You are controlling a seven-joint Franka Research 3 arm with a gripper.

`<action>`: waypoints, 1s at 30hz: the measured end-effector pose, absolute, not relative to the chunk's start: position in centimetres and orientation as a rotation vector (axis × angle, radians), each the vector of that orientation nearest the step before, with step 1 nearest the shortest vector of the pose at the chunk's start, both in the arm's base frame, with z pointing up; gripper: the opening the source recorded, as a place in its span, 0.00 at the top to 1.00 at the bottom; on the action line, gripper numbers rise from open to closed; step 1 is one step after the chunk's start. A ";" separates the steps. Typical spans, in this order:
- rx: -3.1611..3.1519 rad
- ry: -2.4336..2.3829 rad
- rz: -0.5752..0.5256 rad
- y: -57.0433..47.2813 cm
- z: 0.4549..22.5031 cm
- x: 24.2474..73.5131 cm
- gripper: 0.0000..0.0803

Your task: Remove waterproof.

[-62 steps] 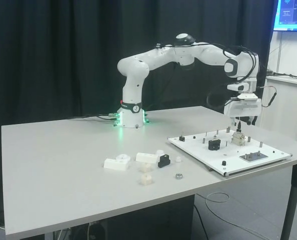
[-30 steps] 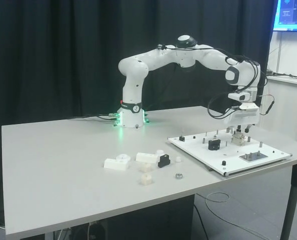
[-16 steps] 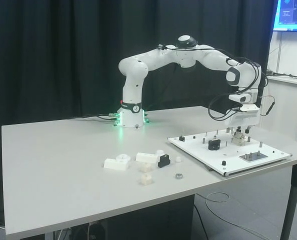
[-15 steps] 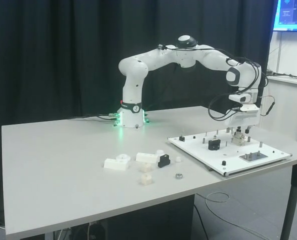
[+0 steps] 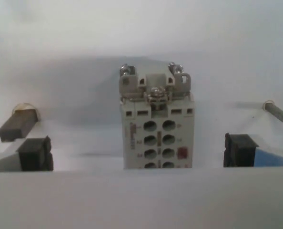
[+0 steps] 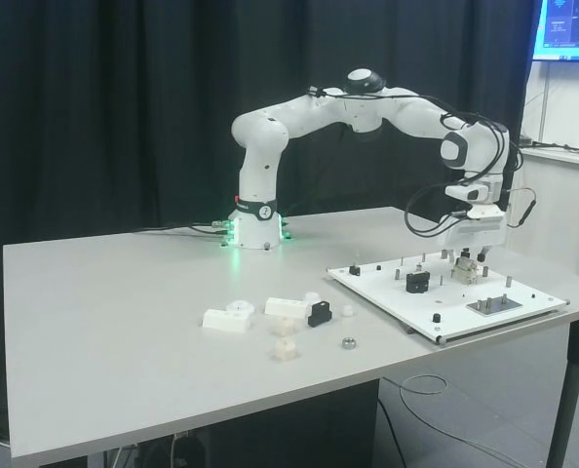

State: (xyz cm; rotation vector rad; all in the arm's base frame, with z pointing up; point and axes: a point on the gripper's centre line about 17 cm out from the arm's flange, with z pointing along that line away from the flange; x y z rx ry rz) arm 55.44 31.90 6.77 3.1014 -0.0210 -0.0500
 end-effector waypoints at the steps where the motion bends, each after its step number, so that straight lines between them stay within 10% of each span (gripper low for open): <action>1: 3.101 -0.023 -0.051 31.8 6.7 55.5 0.00; 21: 3.103 -0.033 -0.067 30.6 5.9 56.1 0.00; 30: 3.109 -0.040 -0.070 30.5 5.7 56.3 0.33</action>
